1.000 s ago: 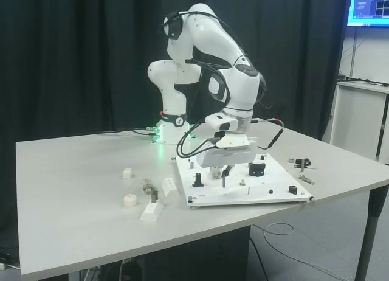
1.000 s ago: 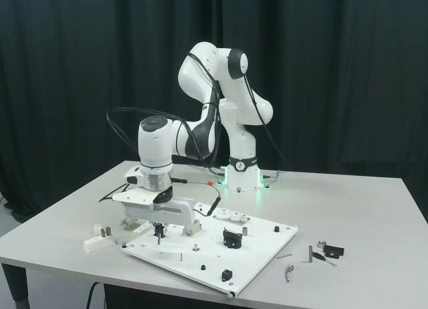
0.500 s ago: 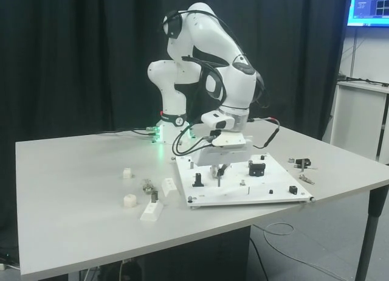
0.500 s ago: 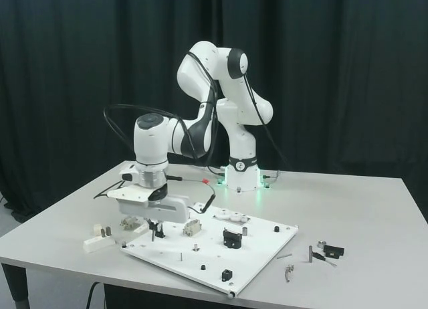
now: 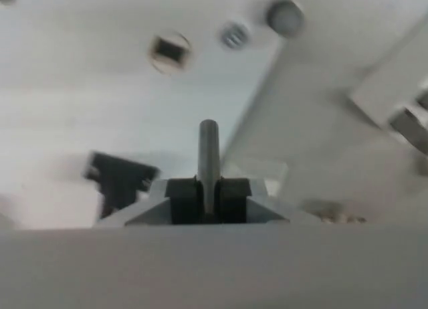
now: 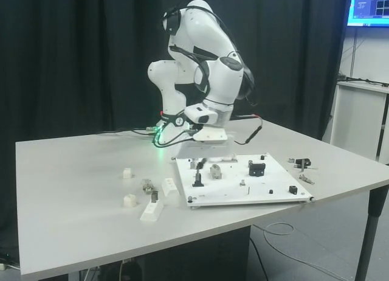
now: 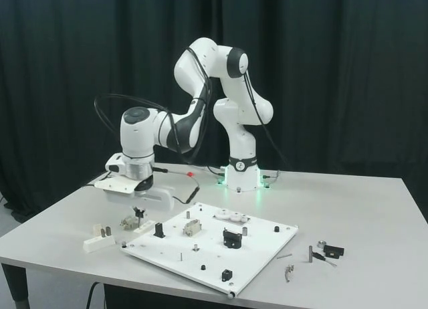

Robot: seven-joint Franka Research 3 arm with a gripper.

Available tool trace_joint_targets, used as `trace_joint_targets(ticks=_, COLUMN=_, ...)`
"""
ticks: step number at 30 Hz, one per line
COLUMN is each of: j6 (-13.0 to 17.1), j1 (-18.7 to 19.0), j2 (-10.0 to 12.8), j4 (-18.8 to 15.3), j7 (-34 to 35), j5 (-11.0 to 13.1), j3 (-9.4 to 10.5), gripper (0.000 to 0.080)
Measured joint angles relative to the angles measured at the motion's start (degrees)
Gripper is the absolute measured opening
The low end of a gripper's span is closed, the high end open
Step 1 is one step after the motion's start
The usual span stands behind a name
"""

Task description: Place round peg 2.

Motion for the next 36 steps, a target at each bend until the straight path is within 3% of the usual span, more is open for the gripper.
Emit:
trace_joint_targets(ticks=13, j6=-0.46, j1=0.27, j2=-0.23, j4=-1.97, j7=-6.2, j5=0.11, j3=-6.42, gripper=0.0067)
trace_joint_targets(ticks=23, j6=4.09, j1=-0.19, j2=-0.23, j4=-4.73, j7=-10.76, j5=0.63, j3=-10.95, gripper=0.0067)
trace_joint_targets(ticks=36, j6=10.06, j1=-3.08, j2=-0.19, j4=-7.87, j7=-16.46, j5=2.57, j3=-13.17, gripper=0.0067)
